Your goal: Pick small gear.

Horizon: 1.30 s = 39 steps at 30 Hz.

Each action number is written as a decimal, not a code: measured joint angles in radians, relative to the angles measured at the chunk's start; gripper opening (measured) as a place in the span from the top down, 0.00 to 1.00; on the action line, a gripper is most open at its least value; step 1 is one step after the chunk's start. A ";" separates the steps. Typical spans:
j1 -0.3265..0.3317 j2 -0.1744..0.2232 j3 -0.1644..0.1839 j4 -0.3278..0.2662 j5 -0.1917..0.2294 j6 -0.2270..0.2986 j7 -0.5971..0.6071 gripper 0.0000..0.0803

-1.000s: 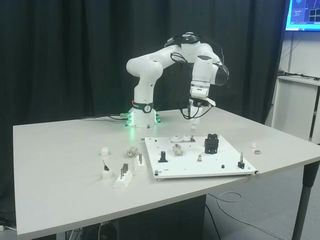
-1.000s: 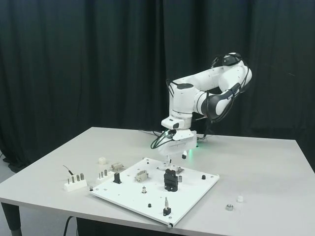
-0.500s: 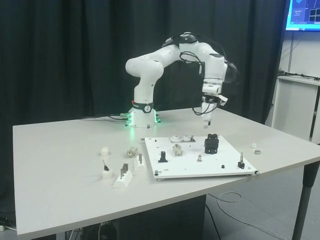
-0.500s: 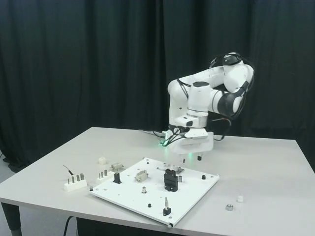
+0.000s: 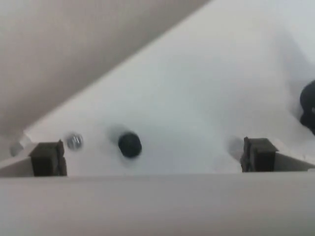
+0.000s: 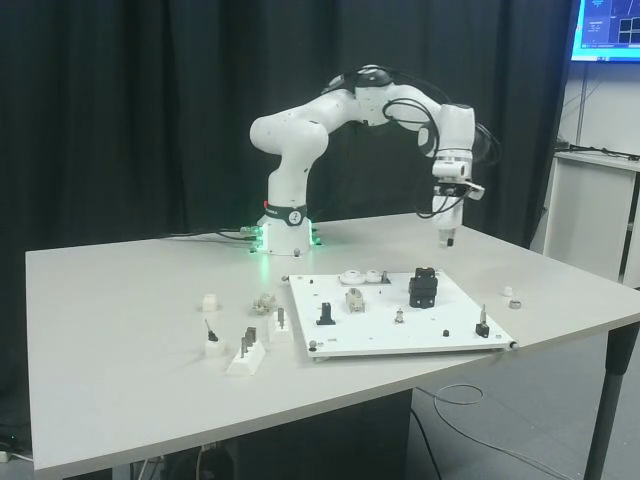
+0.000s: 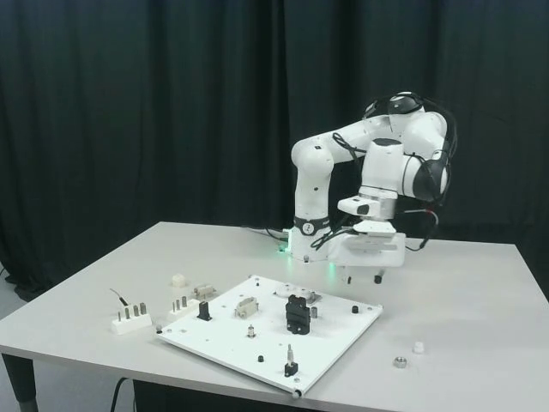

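Note:
A small white round part [image 6: 507, 292], apparently the small gear, lies on the grey table right of the white board [image 6: 375, 330]; the second room view shows this white part [image 7: 419, 347] beside a grey nut [image 7: 399, 361]. My gripper [image 6: 446, 237] hangs open well above the board's far right corner, away from that part. In the second room view the gripper [image 7: 362, 279] holds its fingers wide apart. The wrist view shows the gripper [image 5: 152, 156] with nothing between its fingers, over white board surface with a black knob [image 5: 130, 145] and a small screw [image 5: 74, 141].
On the board stand a black block [image 6: 422, 288], two white gears [image 6: 362, 276] at its far edge, a black bracket [image 6: 326, 314] and several pins. Left of the board sit white holders [image 6: 245, 355], a white cube [image 6: 210, 301] and a metal piece [image 6: 264, 302].
The arm has swung to the right, from above the white gears at the board's far edge to above the far right corner, and the gripper has risen somewhat.

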<state>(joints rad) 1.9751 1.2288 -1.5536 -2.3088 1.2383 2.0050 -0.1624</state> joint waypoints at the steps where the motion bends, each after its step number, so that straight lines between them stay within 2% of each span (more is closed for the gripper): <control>1: -0.002 0.000 0.004 0.009 -0.003 0.005 0.015 0.00; 7: -0.035 0.000 0.028 0.069 -0.009 0.012 0.095 0.00; 14: -0.108 0.000 0.063 0.161 -0.009 0.002 0.169 0.00; 31: -0.274 -0.001 0.109 0.390 -0.009 -0.171 0.307 0.00; 34: -0.295 -0.001 0.120 0.422 -0.009 -0.190 0.320 0.00; 39: -0.323 0.000 0.146 0.461 -0.009 -0.192 0.348 0.00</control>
<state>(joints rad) 1.6516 1.2283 -1.4073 -1.8481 1.2293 1.8129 0.1854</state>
